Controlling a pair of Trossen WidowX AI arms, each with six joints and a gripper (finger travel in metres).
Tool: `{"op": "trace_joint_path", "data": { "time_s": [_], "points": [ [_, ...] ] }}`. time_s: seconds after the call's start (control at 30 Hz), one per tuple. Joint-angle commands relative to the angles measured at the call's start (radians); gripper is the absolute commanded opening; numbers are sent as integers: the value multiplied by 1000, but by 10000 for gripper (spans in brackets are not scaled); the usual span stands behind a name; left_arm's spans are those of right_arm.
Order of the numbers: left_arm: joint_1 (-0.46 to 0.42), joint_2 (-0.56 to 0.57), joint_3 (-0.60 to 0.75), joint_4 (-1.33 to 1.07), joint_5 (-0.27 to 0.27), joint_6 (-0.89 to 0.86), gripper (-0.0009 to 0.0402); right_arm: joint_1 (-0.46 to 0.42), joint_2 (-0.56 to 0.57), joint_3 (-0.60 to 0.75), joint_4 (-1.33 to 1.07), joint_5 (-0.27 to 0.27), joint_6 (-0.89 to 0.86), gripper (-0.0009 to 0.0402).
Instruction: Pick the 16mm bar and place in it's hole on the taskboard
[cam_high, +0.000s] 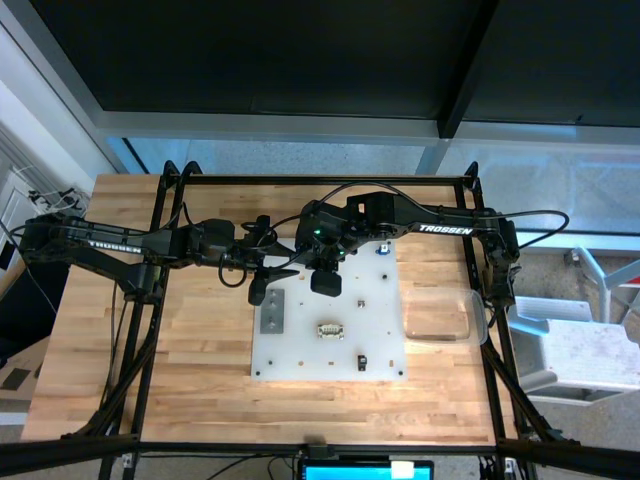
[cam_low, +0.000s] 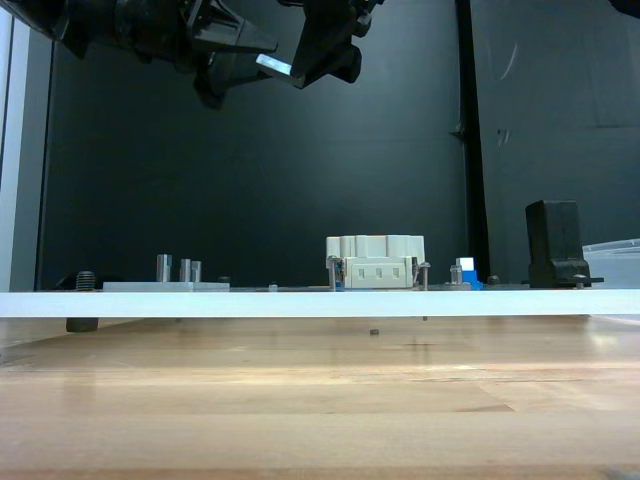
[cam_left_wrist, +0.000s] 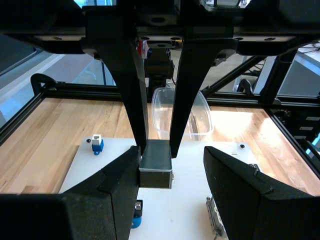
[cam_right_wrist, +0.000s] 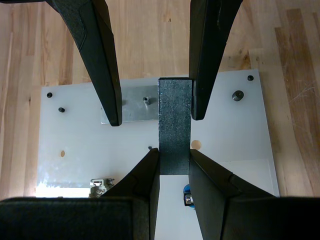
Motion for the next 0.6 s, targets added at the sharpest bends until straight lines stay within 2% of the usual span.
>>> {"op": "trace_joint_path", "data": {
  "time_s": [0.03, 0.4, 0.6],
  "points": [
    [1, 0, 1, -5, 1, 0, 158, 0, 0, 0, 0, 0, -1, 4],
    [1, 0, 1, -24, 0, 0, 92, 0, 0, 0, 0, 0, -11, 5],
    [0, 0, 1, -23, 0, 0, 55, 0, 0, 0, 1, 0, -10, 26]
  ]
}}
